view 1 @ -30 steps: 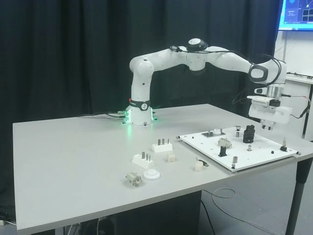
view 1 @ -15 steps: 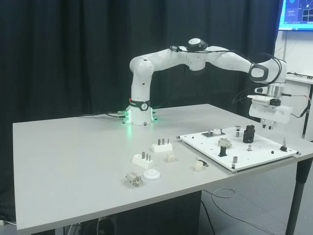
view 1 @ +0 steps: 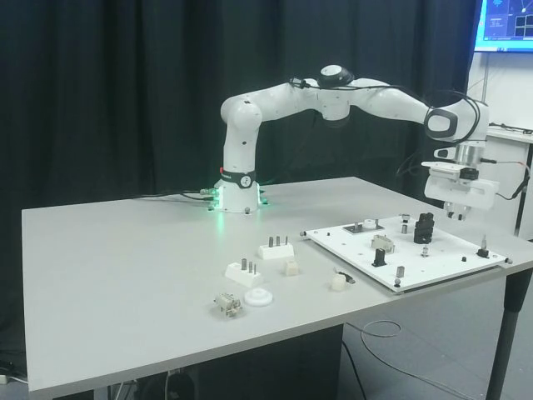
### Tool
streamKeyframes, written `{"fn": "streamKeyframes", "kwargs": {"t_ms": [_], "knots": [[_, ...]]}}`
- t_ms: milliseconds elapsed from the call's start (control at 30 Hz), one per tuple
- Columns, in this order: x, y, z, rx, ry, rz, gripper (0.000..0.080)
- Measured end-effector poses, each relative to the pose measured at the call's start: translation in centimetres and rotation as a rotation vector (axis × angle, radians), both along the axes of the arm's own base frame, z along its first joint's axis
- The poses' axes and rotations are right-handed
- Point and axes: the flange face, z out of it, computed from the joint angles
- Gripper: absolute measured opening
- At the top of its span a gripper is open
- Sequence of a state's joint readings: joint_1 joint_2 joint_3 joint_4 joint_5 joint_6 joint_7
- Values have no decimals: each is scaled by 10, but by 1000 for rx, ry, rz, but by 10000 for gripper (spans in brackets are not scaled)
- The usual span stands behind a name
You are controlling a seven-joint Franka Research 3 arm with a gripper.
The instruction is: Place small gear.
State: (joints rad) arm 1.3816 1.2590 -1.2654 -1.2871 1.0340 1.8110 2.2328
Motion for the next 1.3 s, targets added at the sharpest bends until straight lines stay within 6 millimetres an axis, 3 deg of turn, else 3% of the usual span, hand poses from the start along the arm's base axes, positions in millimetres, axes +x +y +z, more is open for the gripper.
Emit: {"fn": "streamKeyframes", "kwargs": {"t_ms": [867, 1300], "knots": [[8, -6, 10, -13, -14, -4, 199], [14, -32, 41, -101, 3, -19, 199]]}}
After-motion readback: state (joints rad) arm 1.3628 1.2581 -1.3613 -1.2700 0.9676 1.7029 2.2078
